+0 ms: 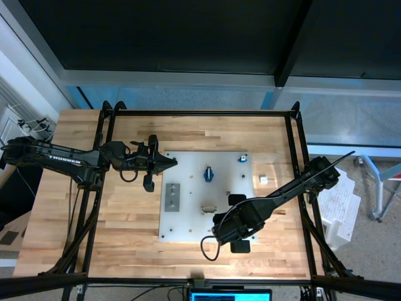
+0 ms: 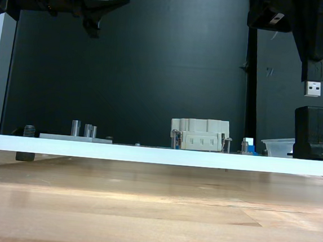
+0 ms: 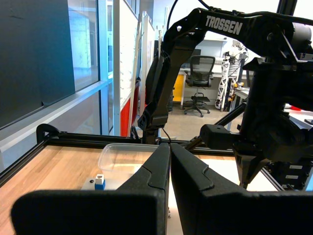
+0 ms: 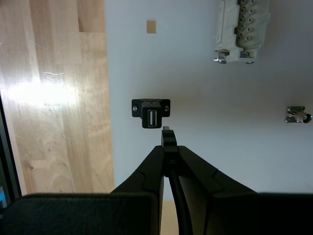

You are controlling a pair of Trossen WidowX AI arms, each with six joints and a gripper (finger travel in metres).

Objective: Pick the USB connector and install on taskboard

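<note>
1. Starting on the left: the left gripper [image 1: 169, 163] hangs high over the far left edge of the taskboard [image 1: 185, 229]. Its fingers are pressed flat together with nothing between them. My guess is it's parked there just to keep out of the way.
2. Moving inward across the board you get the grey metal block [image 1: 171, 196], the blue part [image 1: 208, 174] further back, and the multi-pin socket [image 1: 208, 210] around the middle. Neither arm touches any of them, so I doubt they matter for this step.
3. The right side is where it's happening. The right gripper [image 4: 169, 148] points straight down, clamped narrow on the USB connector [image 4: 168, 139]. It grips the black body, so the metal plug end sticks out past the fingertips, free to go in.
4. The black USB socket [image 4: 150, 111] sits on the board's right side, toward the near edge, opening facing up. In the low view the plug hangs right above it, with a clear gap between them. In the right wrist view the plug looks a touch off the slot, but that could be camera angle.
5. So picking looks done and installing isn't yet. What's next probably needs a straight drop with the plug squared to the slot. Any tilt and it'll likely catch on the rim.
</note>
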